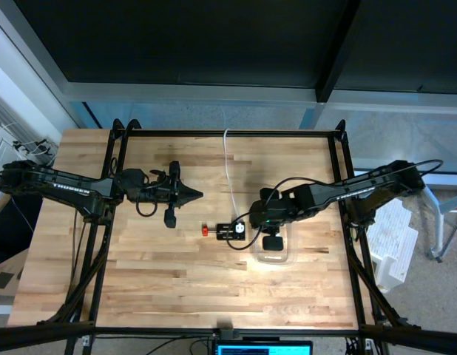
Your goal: Remove the power plug from the receptacle and place in the container
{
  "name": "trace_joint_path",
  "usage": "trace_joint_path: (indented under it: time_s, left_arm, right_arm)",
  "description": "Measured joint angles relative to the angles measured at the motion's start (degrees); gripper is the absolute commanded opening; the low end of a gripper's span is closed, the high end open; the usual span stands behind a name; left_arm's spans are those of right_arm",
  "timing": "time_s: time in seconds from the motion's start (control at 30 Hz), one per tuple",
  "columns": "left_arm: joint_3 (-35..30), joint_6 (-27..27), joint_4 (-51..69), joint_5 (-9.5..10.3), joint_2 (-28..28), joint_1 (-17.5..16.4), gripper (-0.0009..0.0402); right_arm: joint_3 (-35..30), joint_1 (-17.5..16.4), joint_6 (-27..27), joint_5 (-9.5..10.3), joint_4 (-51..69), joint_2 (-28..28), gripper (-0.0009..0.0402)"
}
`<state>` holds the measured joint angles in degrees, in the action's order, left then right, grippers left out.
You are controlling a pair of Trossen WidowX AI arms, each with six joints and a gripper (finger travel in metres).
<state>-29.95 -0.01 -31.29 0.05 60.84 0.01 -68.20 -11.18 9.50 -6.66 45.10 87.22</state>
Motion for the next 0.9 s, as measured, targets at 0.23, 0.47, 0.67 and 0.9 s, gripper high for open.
trace_joint_path:
  time_s: [0.23,0.47,0.67,0.9]
  left_arm:
    - [0.02,0.00,-0.02,0.00,0.00,0.00,0.0000]
    - [0.00,0.00,-0.04,0.00,0.00,0.00,0.0000]
    - [0.00,0.00,-0.09,0.00,0.00,0.00,0.0000]
    - [0.02,0.00,-0.09,0.00,0.00,0.00,0.0000]
  right_arm:
    - [6.32,-0.55,0.79,-0.09,-0.42,-3.02,0.0000]
    - [11.82,-1.75,0.87,-2.10,-1.92,-3.34,0.0010]
    - [13.79,-2.08,2.12,-2.82,-2.99,-3.34,0.0064]
    - [13.62,-2.34,2.23,-2.80,-3.82,-3.30,0.0135]
